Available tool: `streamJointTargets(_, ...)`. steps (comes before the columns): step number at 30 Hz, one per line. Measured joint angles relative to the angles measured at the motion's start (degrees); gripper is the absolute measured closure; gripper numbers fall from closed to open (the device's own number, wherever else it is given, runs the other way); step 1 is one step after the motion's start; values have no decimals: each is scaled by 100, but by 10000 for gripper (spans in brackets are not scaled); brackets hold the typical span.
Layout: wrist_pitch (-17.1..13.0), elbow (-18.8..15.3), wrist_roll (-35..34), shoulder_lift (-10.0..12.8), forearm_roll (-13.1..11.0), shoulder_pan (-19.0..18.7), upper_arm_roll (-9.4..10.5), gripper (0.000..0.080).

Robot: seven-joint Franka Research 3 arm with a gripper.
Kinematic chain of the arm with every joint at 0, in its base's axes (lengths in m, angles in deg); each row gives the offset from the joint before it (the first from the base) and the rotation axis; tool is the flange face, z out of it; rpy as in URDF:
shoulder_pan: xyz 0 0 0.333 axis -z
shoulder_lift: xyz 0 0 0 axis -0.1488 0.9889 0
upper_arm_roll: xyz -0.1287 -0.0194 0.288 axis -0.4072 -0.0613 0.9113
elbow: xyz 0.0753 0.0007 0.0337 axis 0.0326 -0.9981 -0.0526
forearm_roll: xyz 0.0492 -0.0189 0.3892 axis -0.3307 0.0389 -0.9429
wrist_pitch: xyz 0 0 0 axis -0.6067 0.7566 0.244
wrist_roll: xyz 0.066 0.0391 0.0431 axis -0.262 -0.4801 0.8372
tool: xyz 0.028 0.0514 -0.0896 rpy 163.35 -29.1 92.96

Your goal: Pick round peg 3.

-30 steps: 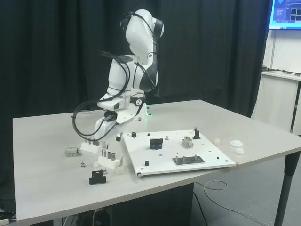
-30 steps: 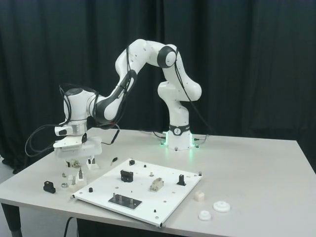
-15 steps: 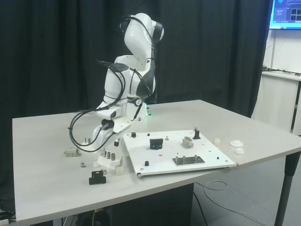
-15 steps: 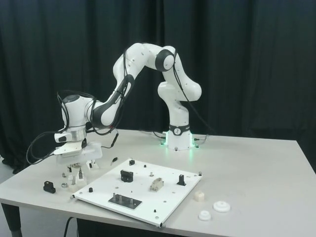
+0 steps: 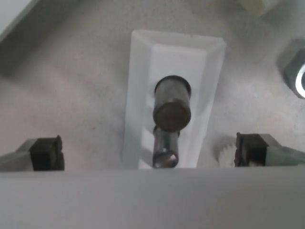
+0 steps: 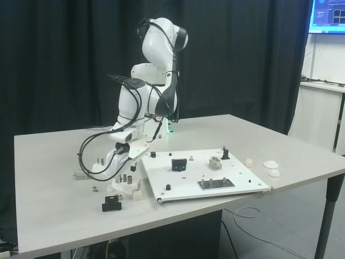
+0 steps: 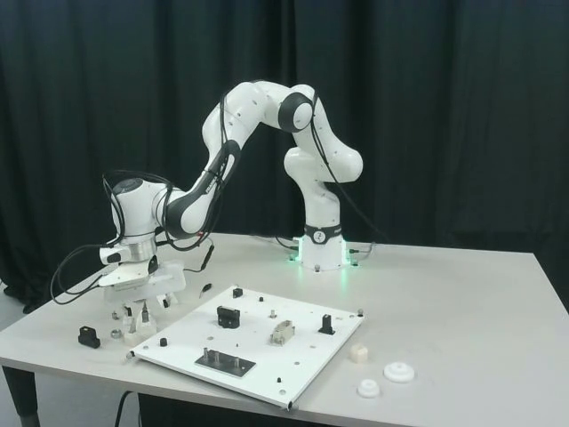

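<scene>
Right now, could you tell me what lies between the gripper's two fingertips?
In the wrist view, a white peg holder with two upright round pegs lies between the open fingertips, untouched.

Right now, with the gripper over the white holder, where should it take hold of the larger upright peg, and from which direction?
Probably the top of the larger peg, coming straight down. It stands upright in the white holder, so only its upper part is free. The gripper is open, one finger on each side of the holder. A smaller peg stands close beside it, so the fingers should close on the sides away from that peg.
</scene>
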Motion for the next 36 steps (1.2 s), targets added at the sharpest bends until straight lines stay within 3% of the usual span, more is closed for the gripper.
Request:
streamJointTargets(5,-98,-25,2,25,-69,1,0,3)
streamJointTargets(6,-113,-32,2,27,-78,1,-1,98)
streamJointTargets(14,-193,-61,2,48,-125,3,-4,98)
streamJointTargets(15,-197,-61,2,50,-125,3,-4,410)
streamJointTargets(20,-215,-62,2,58,-125,3,-4,410)
streamJointTargets(21,-218,-62,2,58,-125,3,-4,580)
streamJointTargets(25,-227,-61,2,58,-125,2,-4,580)
streamJointTargets(26,-227,-61,2,58,-125,2,-4,694)
streamJointTargets(36,-174,-57,2,-21,-125,-19,-14,695)
